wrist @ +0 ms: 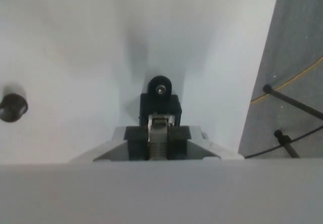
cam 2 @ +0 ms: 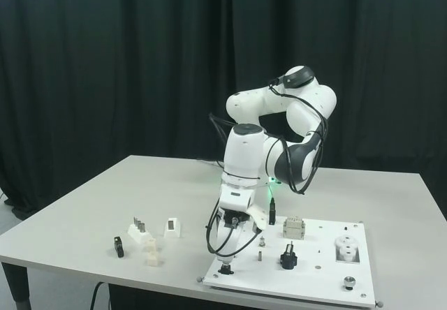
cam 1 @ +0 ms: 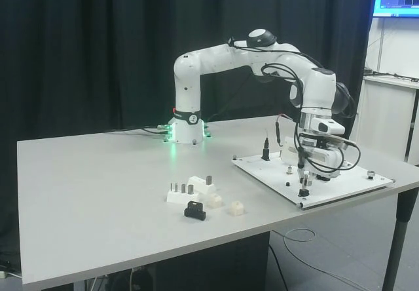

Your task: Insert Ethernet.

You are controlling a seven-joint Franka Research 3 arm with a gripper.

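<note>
My jaws are clamped on the small plug with its metal contact end — the gripper (wrist: 159, 133) holds it straight down over the black socket block with a rounded top (wrist: 160, 99), near the front edge of the flat white board (cam 1: 366, 183). I read that as lining up for insertion. The grey table (cam 1: 98, 179) offers open room; a black knob (wrist: 12, 107) sits well apart.

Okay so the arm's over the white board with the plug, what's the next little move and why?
Probably a short straight descent. In the wrist view the gripper holds the Ethernet plug right above the black socket block on the white board, roughly lined up. Whether the plug has entered yet cannot be told, so go slowly.
</note>
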